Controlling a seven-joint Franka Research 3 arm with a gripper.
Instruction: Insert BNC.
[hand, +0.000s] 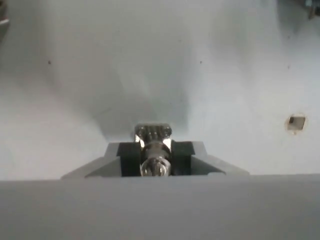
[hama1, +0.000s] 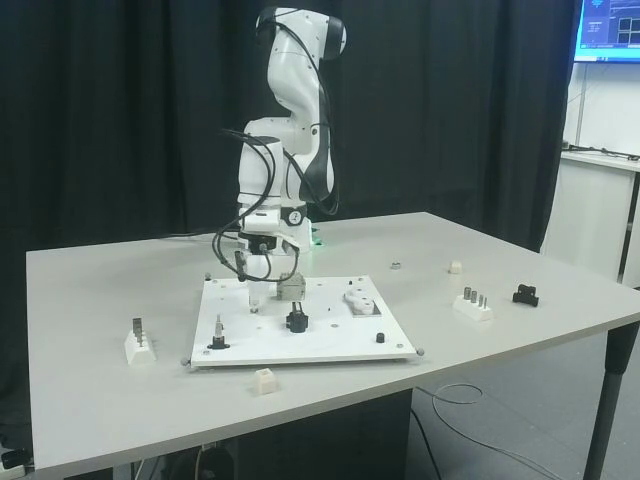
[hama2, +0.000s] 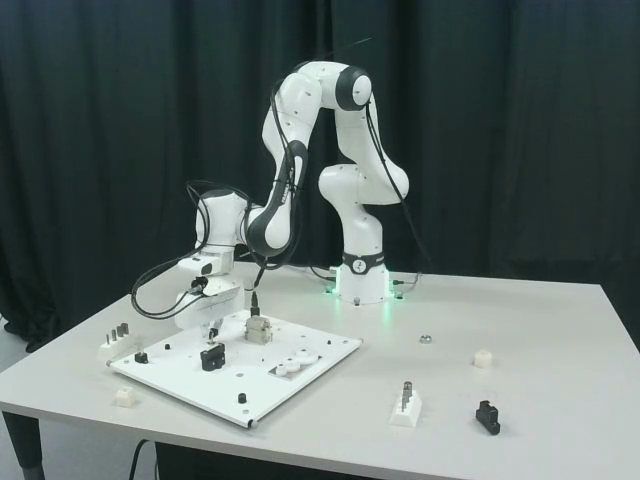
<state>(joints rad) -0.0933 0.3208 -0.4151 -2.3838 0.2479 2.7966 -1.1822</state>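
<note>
Above the white board (hama1: 330, 335), the gripper (hand: 156, 150) holds the BNC connector (hand: 154, 150) clamped between its fingers; insertion remains outstanding.

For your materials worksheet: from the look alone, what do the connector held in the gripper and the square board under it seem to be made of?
BNC connector: probably metal with a polished finish, since it shows bright glints and reflections. Board: a white, flat, matte sheet, possibly painted plastic or coated panel; the look leaves that open. The gripper is clamped on the connector.

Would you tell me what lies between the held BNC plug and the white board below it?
Nothing: the wrist view shows bare white board beyond the BNC plug in the gripper.
</note>
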